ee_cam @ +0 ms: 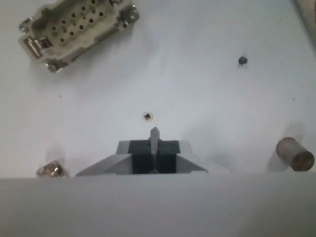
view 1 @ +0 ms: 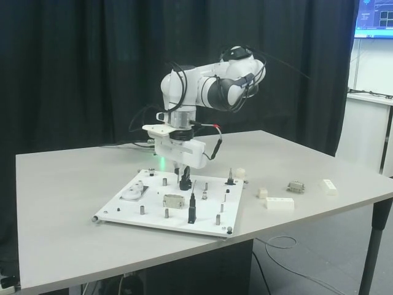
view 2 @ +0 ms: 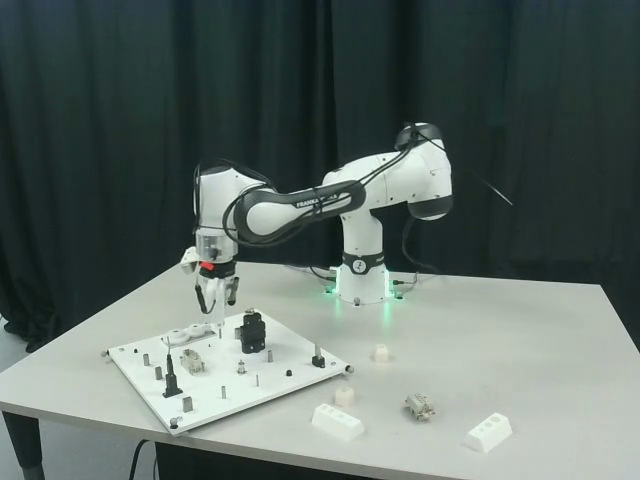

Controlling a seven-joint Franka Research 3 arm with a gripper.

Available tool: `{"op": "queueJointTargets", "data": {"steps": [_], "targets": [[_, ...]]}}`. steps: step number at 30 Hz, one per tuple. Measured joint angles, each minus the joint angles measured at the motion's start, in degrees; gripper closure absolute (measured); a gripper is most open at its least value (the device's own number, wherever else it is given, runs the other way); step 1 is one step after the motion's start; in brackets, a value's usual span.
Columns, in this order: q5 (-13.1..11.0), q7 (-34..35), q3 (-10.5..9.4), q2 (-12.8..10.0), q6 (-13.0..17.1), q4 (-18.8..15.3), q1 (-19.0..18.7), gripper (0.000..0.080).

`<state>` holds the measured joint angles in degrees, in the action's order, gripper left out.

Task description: Insert square peg 1.

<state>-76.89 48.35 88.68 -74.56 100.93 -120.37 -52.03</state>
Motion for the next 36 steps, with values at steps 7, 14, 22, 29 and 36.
{"op": "queueJointTargets", "data": {"steps": [7,14,22,29,36], "targets": [[-0.16,0.00,-0.50,0.00,1.95,-1.73,-1.25,0.0780],[-1.20,0.00,-0.97,0.01,3.56,-2.84,-2.27,0.0780],[-2.48,0.00,-1.74,0.02,5.29,-3.45,-2.89,0.0780],[-3.16,0.00,-2.30,0.04,6.54,-3.67,-2.97,0.0780],[-3.83,-0.12,-2.35,0.04,6.74,-3.88,-2.96,0.0780]]}}
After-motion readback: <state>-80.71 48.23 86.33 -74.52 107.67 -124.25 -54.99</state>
